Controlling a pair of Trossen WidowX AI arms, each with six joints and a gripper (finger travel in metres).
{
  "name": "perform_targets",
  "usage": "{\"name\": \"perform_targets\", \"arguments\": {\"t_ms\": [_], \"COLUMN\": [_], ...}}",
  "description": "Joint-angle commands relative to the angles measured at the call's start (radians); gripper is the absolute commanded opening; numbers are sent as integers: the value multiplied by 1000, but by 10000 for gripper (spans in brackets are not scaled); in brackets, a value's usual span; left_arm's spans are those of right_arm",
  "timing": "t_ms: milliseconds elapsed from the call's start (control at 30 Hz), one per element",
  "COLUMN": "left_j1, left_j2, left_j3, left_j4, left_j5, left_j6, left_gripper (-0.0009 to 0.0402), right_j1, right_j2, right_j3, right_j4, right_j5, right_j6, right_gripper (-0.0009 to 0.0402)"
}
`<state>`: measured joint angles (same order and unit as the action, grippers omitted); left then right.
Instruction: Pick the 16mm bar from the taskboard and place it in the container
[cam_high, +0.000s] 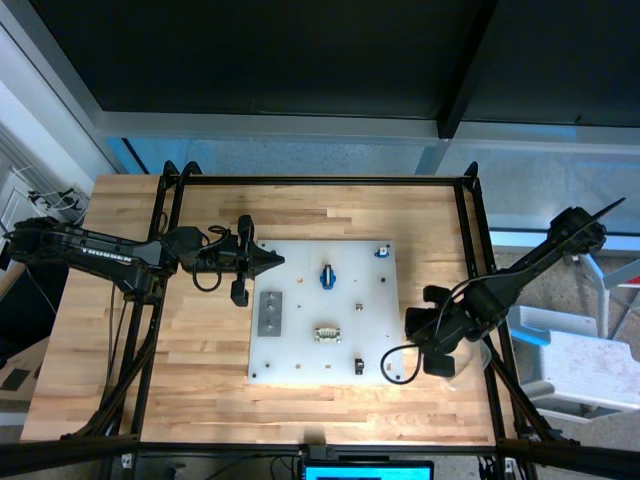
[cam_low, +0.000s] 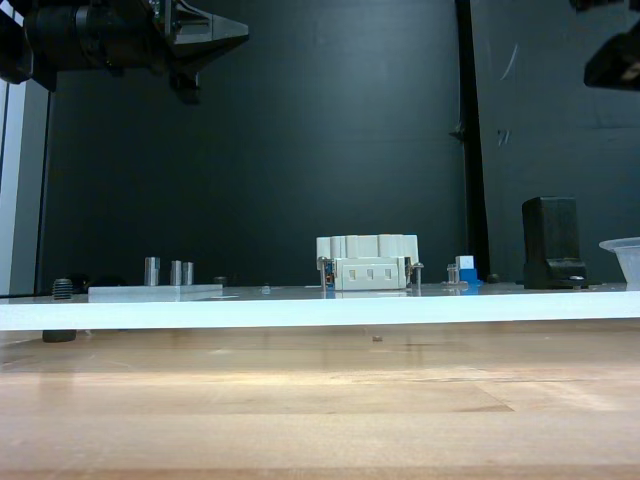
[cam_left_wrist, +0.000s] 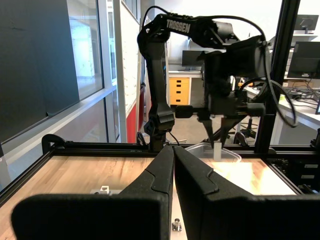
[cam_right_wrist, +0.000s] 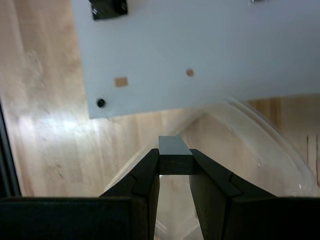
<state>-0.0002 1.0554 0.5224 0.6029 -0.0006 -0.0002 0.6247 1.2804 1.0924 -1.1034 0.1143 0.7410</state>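
Note:
My right gripper (cam_right_wrist: 175, 164) is shut on the 16mm bar (cam_right_wrist: 175, 154), a short dark block-ended piece held between both fingers. It hangs over the clear container (cam_right_wrist: 260, 135), just off the corner of the white taskboard (cam_right_wrist: 200, 40). The left wrist view shows the bar (cam_left_wrist: 217, 150) hanging upright over the container (cam_left_wrist: 200, 149). From above, the right gripper (cam_high: 440, 365) is right of the taskboard (cam_high: 300, 335). My left gripper (cam_high: 278, 260) is shut and empty, held high over the board's left edge.
On the board sit a grey metal block (cam_high: 270, 312) with short pegs, a blue piece (cam_high: 327, 277), a beige connector (cam_high: 326, 334) and a small black block (cam_high: 360, 365). A black frame (cam_high: 320, 181) rails the table. The container's rim (cam_low: 625, 255) shows at the low view's right edge.

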Motion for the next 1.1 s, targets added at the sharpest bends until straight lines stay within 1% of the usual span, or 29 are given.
{"name": "perform_targets", "arguments": {"t_ms": [33, 800, 1100], "left_j1": [0, 0, 0], "left_j2": [0, 0, 0], "left_j3": [0, 0, 0], "left_j4": [0, 0, 0], "left_j5": [0, 0, 0], "left_j6": [0, 0, 0], "left_gripper": [0, 0, 0], "right_j1": [3, 70, 76], "right_j2": [-33, -240, -251], "right_j3": [-44, -276, -303], "right_j4": [21, 21, 21], "right_j5": [2, -2, -2], "right_j6": [14, 153, 167], "right_gripper": [39, 39, 39]}}
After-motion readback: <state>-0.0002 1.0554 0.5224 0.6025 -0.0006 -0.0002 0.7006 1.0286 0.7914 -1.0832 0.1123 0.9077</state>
